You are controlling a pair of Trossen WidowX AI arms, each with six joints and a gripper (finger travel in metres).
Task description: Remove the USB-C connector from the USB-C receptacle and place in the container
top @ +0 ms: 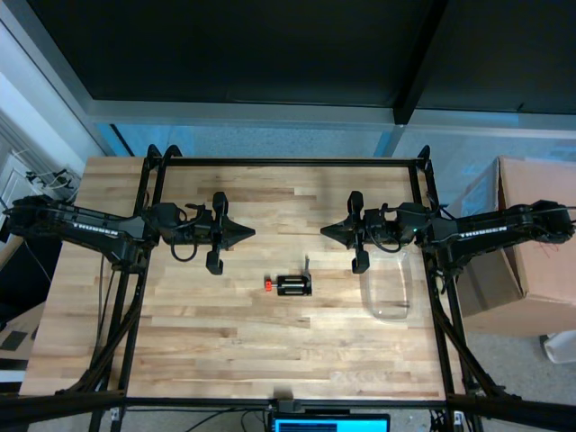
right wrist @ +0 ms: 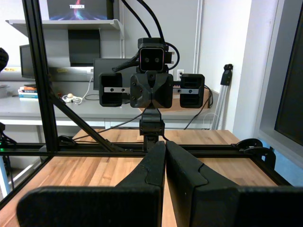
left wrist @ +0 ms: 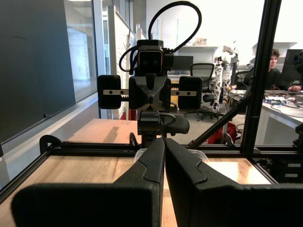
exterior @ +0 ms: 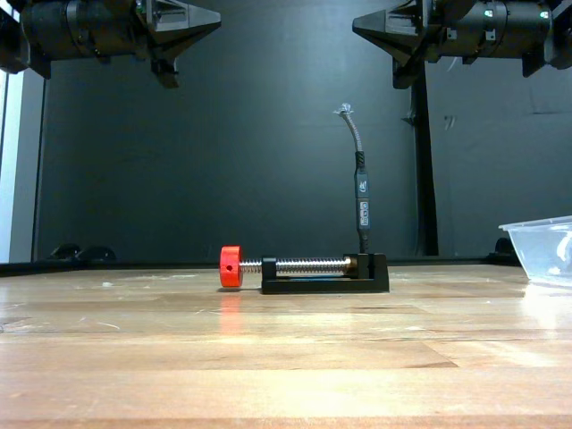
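Observation:
A small black vise (top: 293, 286) (exterior: 326, 273) with a red knob (exterior: 231, 266) sits mid-table. The USB-C connector (exterior: 363, 204) stands upright in its seat at the vise's right end, its braided cable stub (exterior: 350, 130) curving up; it shows in the high view as a thin grey line (top: 307, 264). My left gripper (top: 247, 233) (left wrist: 164, 156) hovers high, left of the vise, shut and holding nothing. My right gripper (top: 327, 230) (right wrist: 165, 158) hovers high, right of the vise, shut and holding nothing. The clear plastic container (top: 389, 285) (exterior: 543, 248) rests under the right arm.
A black frame rail (top: 288, 162) borders the table's far side and both ends. Each wrist view looks straight at the opposite arm (left wrist: 150, 85) (right wrist: 151, 90). A cardboard box (top: 531, 261) stands off the table's right edge. A screen (top: 329, 423) sits at the near edge.

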